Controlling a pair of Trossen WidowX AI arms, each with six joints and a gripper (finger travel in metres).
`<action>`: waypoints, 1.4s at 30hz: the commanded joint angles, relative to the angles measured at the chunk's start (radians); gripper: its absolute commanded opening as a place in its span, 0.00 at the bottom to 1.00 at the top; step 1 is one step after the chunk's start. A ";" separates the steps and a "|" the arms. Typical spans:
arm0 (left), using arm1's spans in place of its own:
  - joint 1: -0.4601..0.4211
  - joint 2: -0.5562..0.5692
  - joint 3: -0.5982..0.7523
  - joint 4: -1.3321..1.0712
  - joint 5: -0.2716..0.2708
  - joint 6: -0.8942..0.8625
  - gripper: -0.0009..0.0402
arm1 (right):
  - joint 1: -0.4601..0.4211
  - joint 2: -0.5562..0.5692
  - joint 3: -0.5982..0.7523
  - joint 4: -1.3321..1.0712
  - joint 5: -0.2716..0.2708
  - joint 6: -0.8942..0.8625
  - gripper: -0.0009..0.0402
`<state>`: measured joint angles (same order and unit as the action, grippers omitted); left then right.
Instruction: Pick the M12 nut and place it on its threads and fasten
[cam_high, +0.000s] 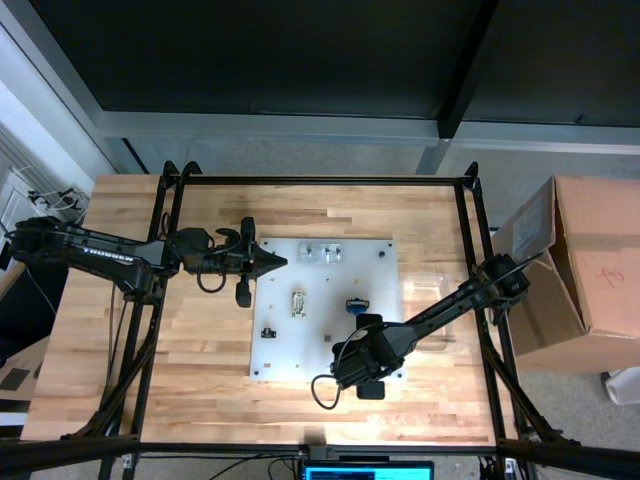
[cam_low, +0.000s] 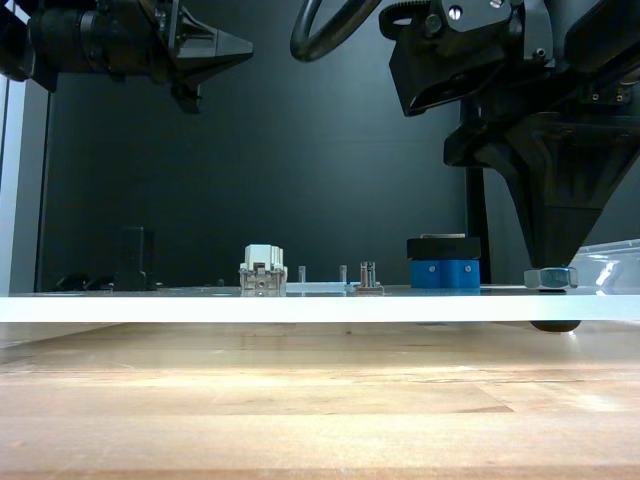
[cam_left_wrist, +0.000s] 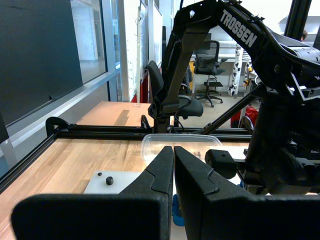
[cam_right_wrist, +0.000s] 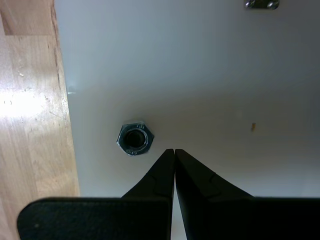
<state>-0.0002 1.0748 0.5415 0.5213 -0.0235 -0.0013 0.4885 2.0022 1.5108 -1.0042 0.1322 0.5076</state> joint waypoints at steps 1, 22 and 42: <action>0.000 0.000 0.000 0.000 0.000 0.000 0.02 | 0.000 0.000 0.001 0.016 -0.027 -0.003 0.02; 0.000 0.000 0.000 0.000 0.000 0.000 0.02 | 0.000 -0.006 0.001 -0.006 -0.146 -0.036 0.02; 0.000 0.000 0.000 0.000 0.000 0.000 0.02 | -0.001 -0.006 -0.003 0.011 -0.253 -0.053 0.02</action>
<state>-0.0002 1.0744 0.5411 0.5209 -0.0238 -0.0010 0.4877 1.9995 1.5085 -0.9878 -0.1219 0.4553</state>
